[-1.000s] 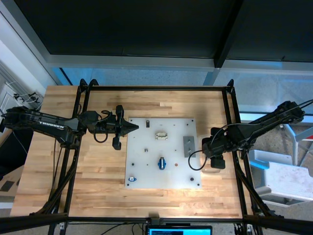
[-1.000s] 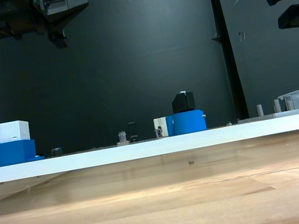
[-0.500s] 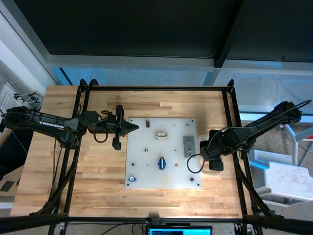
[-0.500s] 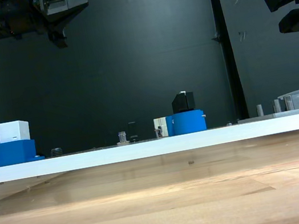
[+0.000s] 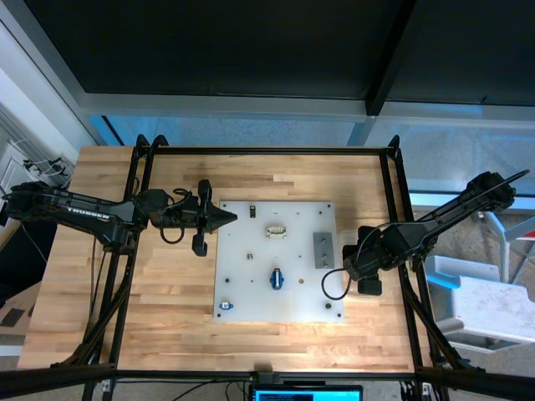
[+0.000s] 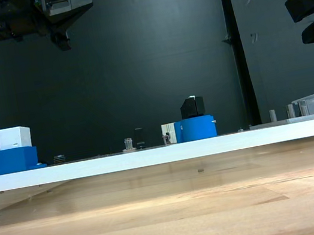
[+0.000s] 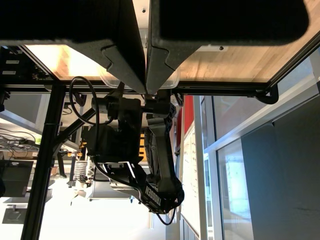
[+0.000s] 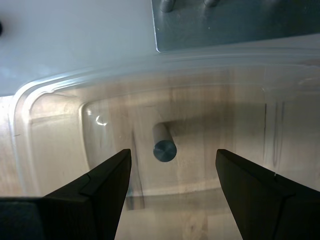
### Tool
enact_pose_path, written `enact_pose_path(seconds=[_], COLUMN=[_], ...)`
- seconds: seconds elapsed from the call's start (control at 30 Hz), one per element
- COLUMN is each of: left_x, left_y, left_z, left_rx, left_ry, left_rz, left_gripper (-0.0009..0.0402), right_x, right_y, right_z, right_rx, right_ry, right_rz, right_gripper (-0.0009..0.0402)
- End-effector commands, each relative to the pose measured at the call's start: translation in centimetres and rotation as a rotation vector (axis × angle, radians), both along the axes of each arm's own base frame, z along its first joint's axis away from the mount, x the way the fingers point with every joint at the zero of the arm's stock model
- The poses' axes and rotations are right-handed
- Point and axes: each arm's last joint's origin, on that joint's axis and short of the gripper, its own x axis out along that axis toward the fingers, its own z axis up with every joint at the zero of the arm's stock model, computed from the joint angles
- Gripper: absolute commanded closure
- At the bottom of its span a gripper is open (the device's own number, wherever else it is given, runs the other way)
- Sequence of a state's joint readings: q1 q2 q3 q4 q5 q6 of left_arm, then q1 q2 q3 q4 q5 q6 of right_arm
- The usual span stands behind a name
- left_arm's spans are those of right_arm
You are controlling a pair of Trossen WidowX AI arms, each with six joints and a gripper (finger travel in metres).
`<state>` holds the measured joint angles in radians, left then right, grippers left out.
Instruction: Pick the 16mm cylinder and place it in the taskboard
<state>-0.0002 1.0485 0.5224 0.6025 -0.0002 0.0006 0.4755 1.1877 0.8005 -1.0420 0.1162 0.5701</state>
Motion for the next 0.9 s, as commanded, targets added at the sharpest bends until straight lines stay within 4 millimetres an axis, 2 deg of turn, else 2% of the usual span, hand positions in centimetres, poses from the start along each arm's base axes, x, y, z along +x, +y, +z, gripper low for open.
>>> enact_pose_path(seconds=[0.03,0.9], left_x=[0.0,0.0], left_y=[0.0,0.0], left_z=[0.0,0.0], left_rx=[0.0,0.0], left_ry=[0.0,0.0], left_rz=[0.0,0.0], left_gripper=[0.0393,0.0393], right_x=[-0.1,0.2], right_y=[0.0,0.3], right_z=[-0.4,-3.0], right_rx=[0.001,0.005], right_ry=[0.0,0.009], right_rz=[0.003,-0.01], right_gripper=[0.0157,0.0157])
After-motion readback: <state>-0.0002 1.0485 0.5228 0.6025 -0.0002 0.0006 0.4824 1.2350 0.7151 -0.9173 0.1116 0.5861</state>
